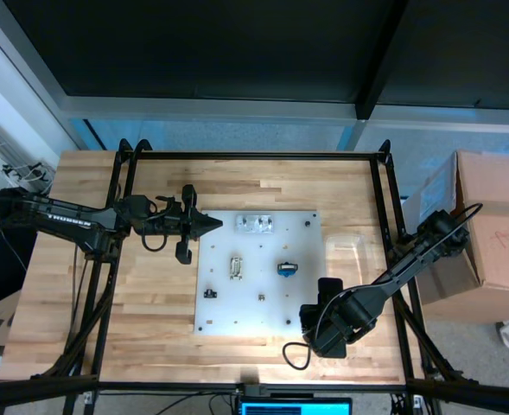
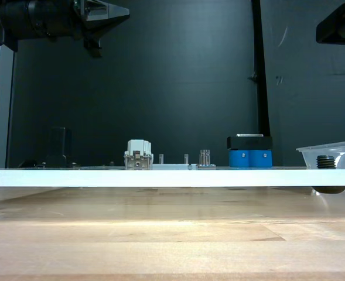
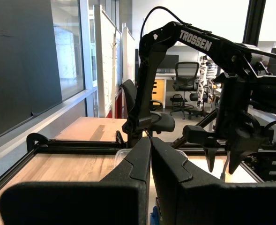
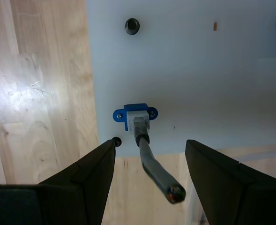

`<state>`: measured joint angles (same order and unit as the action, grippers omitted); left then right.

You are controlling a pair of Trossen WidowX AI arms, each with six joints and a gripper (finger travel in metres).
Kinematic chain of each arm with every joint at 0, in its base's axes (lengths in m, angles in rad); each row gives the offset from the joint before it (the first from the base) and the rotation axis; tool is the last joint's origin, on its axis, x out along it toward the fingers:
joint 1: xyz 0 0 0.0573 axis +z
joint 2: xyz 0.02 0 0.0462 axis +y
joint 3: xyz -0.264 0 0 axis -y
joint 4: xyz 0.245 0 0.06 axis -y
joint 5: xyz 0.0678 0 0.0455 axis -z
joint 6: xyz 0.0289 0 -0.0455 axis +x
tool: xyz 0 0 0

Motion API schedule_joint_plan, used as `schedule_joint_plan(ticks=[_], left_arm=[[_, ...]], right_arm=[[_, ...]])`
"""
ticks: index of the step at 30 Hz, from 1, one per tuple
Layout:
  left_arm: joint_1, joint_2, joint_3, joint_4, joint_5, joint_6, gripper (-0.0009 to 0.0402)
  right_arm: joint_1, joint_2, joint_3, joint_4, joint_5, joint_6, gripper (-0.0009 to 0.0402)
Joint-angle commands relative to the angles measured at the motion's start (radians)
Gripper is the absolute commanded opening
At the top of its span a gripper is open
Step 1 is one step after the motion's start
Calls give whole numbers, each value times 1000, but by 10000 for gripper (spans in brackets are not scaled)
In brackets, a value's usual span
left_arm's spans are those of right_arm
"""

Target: Remove the RJ45 connector from the taskboard and place in the container

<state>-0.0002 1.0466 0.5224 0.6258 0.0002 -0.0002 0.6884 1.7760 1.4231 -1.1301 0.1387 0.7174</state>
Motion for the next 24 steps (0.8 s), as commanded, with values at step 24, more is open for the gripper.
schedule_joint_plan(ticks=[24], left_arm=[[0,0,0,0,0,0,0]], right_arm=[[-4,0,-123,178,-10,-19,196]])
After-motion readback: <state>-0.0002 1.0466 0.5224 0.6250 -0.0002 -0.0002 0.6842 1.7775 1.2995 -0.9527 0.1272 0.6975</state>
